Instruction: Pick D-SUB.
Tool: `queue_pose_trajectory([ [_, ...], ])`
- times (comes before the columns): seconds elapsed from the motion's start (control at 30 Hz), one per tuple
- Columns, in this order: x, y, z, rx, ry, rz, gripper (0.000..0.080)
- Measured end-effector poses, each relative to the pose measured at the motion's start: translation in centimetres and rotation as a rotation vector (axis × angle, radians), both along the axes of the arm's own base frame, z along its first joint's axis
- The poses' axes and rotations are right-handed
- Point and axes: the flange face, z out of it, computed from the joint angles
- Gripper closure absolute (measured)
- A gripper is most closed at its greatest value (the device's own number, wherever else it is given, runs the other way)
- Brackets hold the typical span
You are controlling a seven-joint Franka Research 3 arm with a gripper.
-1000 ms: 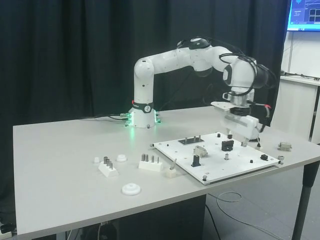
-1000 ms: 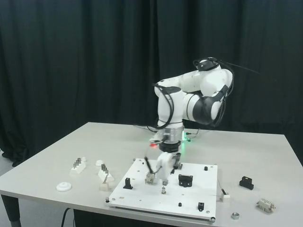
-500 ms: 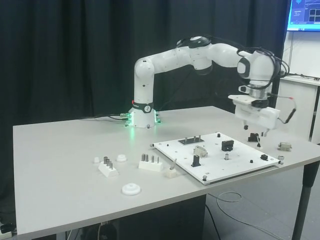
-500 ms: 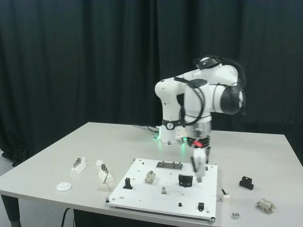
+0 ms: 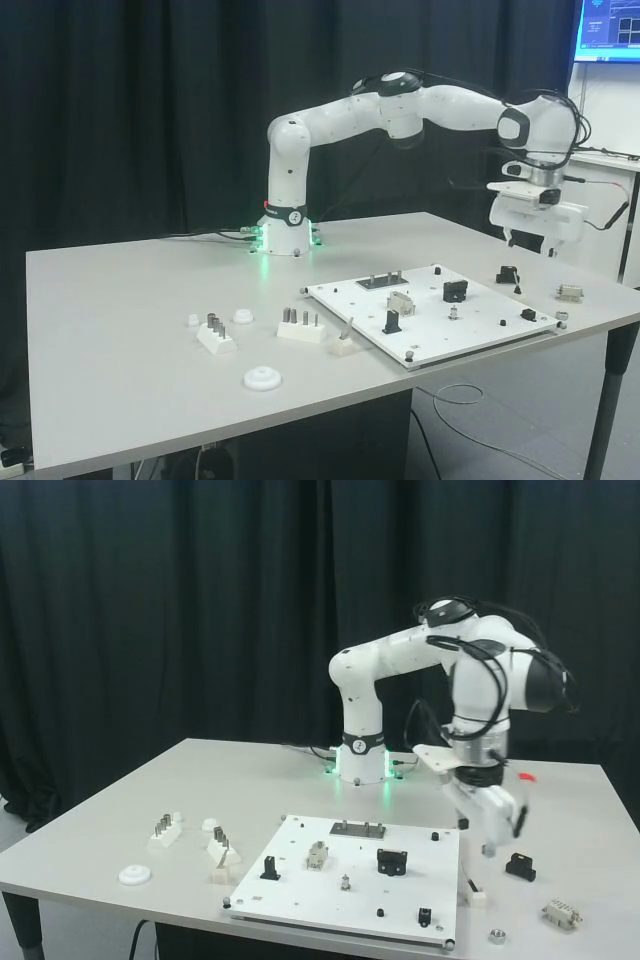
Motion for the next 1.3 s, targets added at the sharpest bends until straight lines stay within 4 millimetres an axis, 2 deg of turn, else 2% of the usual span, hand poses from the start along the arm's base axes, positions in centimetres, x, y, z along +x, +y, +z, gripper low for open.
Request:
queue_pose_trajectory([
  [0.3,-2.4,4.3,-0.1,-0.012,0.002,0.12,0.0003],
  [0.53,-3.9,6.6,0.0,-0.038,0.0,0.263,0.0003],
  [1.3,-7.7,10.1,-1.0,-0.033,0.044,0.871,0.0003],
])
